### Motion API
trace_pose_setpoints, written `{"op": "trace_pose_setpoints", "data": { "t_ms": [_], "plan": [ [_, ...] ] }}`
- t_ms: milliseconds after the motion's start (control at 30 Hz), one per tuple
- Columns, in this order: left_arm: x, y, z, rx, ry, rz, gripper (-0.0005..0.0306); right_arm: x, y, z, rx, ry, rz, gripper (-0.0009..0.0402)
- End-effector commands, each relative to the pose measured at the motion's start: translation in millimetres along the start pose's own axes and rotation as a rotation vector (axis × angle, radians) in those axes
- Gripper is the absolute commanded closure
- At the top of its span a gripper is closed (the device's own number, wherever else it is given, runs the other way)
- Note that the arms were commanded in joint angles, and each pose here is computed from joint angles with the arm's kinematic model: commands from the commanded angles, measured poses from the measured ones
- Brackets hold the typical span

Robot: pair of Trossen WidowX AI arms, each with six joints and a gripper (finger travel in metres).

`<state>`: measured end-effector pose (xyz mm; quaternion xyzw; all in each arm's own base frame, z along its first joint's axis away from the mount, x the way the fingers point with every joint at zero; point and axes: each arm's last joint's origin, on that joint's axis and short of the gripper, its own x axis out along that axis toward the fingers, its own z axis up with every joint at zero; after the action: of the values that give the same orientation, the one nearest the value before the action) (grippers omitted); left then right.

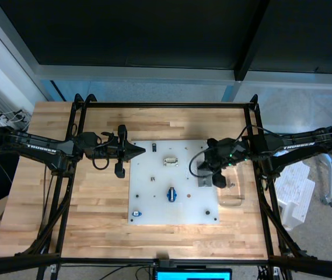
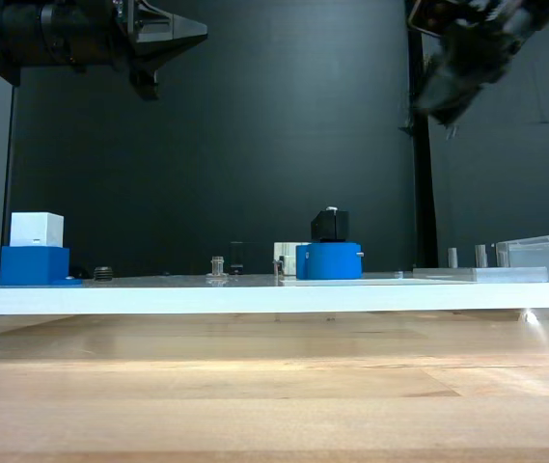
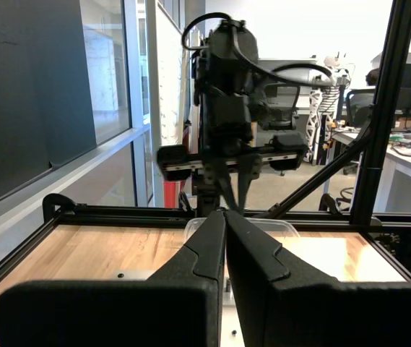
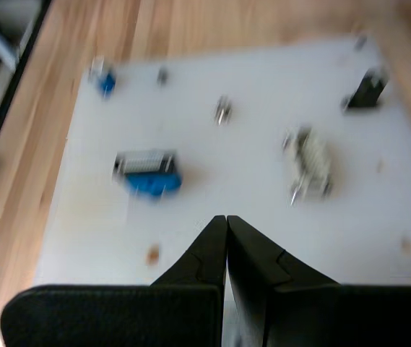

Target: Pick the 16mm cylinder and install on the taskboard

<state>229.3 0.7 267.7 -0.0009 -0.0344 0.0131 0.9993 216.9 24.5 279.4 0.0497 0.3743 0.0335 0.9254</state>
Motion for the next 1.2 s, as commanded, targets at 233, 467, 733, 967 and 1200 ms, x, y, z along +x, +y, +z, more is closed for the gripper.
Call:
{"op": "trace_pose_setpoints", "data": {
  "t_ms": [233, 467, 733, 967, 1200],
  "plan": [
    [0.0, 0.1, 0.0, 0.000, 0.000, 0.000, 0.0300, -11.9, 14.5, -20.8, -0.022, 0.271, 0.009, 0.0393],
    [0.0, 0.1, 0.0, 0.000, 0.000, 0.000, 0.0300, -16.3, 21.4, -38.0, -0.019, 0.419, -0.041, 0.0371],
    [0.0, 0.1, 0.0, 0.000, 0.000, 0.000, 0.0300, -19.0, 29.7, -56.8, -0.016, 0.542, -0.069, 0.0276],
    [0.0, 0.1, 0.0, 0.000, 0.000, 0.000, 0.0300, -14.7, 32.9, -75.6, -0.027, 0.582, -0.098, 0.0190],
    [0.0, 0.1, 0.0, 0.000, 0.000, 0.000, 0.0300, -8.8, 30.7, -93.8, -0.003, 0.602, -0.137, 0.0148]
  ]
}}
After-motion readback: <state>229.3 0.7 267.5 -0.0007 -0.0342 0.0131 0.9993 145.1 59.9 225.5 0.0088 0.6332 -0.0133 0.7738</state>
